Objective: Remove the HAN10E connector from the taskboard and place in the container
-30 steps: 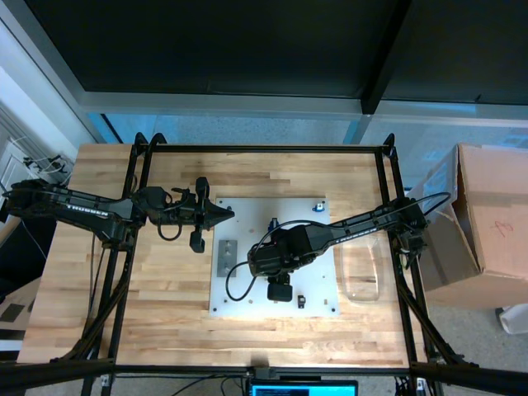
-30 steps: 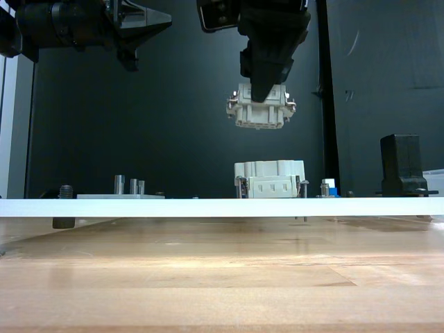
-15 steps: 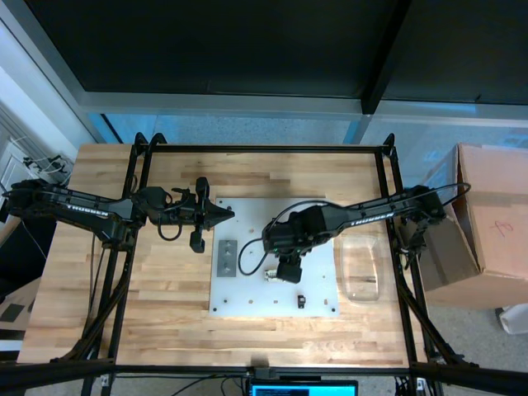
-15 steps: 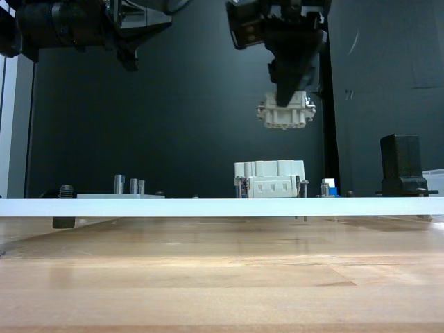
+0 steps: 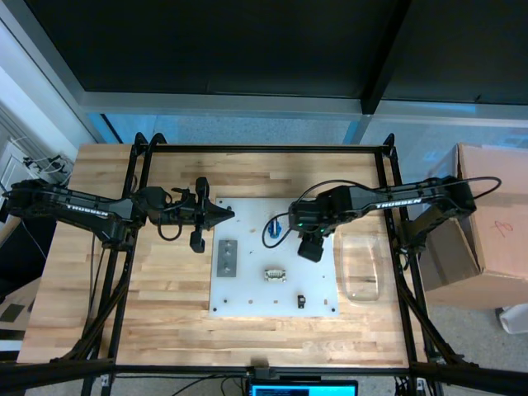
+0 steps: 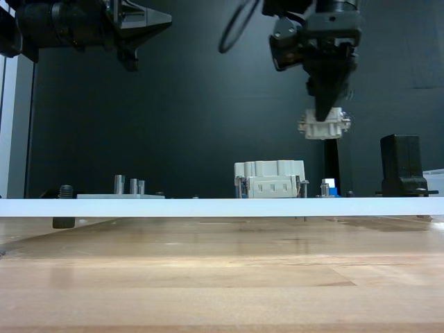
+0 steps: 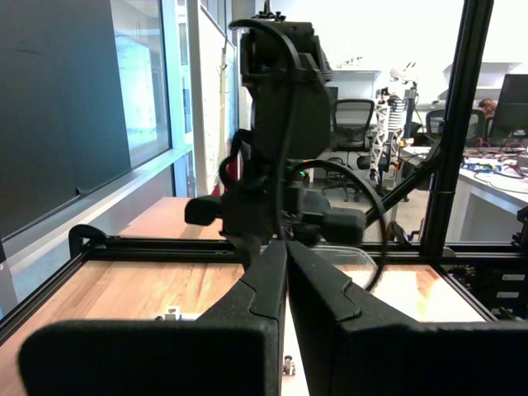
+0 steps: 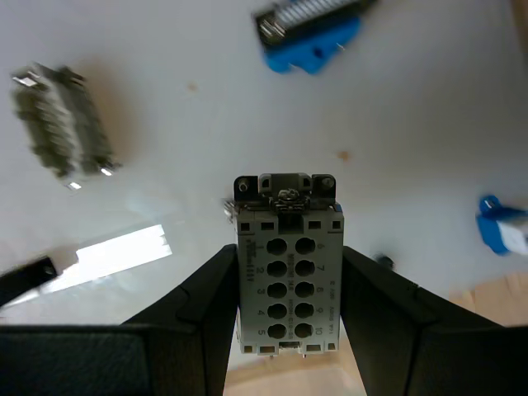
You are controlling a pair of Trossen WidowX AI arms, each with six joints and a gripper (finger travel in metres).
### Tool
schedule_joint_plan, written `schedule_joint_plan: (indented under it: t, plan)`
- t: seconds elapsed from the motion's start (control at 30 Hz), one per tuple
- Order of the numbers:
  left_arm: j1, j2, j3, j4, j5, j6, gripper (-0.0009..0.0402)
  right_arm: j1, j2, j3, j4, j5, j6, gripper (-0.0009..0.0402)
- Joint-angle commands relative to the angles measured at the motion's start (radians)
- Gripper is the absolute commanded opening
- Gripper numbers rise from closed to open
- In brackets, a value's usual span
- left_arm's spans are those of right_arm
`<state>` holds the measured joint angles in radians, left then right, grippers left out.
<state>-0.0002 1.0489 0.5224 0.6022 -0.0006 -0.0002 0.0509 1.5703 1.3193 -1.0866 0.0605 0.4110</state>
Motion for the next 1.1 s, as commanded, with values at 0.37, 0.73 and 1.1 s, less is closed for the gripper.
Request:
schedule_joint_plan:
  t: [0.37,0.73,1.1]
  plan:
    - [0.000,0.000,0.000,0.000,0.000,0.000,0.0000,-0.053,-0.182,-0.193,-0.005,0.000,0.004,0.0009]
    - [0.000,0.000,0.000,0.000,0.000,0.000,0.0000,-0.060,-0.324,-0.349,-0.010,-0.001,0.031,0.0009]
    - [0.000,0.000,0.000,0.000,0.000,0.000,0.0000,-0.067,-0.400,-0.417,-0.025,-0.001,0.031,0.0009]
